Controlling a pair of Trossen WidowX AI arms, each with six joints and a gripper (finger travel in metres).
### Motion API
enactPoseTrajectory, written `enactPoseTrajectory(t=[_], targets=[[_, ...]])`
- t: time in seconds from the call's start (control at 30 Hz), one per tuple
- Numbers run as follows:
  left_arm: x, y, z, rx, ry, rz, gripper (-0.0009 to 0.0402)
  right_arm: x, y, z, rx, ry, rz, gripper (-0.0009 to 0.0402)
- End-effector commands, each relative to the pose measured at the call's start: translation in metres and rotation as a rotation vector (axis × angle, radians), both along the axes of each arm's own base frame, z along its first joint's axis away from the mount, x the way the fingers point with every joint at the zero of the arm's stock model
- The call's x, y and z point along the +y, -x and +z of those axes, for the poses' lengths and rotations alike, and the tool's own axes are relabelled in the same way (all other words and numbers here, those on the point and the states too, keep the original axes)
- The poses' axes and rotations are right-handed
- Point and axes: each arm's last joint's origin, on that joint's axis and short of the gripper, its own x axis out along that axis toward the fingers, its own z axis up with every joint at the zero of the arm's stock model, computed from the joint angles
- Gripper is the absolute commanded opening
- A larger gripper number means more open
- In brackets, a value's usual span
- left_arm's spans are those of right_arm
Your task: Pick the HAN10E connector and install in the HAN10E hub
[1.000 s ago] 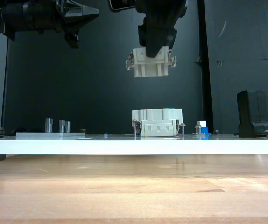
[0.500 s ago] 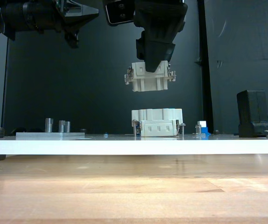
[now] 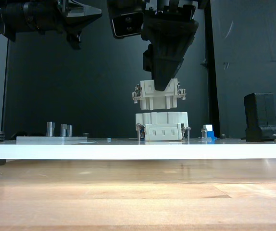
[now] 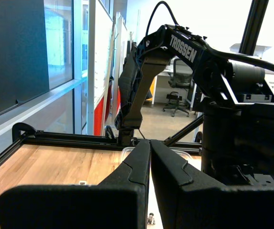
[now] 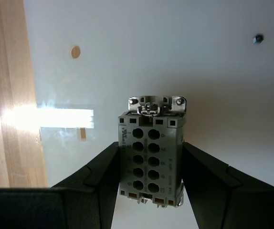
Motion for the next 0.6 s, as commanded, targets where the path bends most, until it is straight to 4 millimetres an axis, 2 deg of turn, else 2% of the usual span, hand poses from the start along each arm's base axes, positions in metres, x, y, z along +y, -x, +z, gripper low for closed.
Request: enactPoseTrajectory(t=[0.03,0.3,0.6], targets=[[0.0001,0.0,0.0001,0.0,0.0,0.0,0.0,-0.0024,0.0011,-0.0049,0.002,-0.01,-0.004,0.0039],[0.0,0.0,0.0001,0.0,0.0,0.0,0.0,-0.0057,0.0036,-0.0131,0.007,-0.033,-0.005,0.0039],[0.0001,0.0,0.0001,0.0,0.0,0.0,0.0,-0.0065,0.0058,-0.0071,0.006,-0.059,0.001,0.0039]])
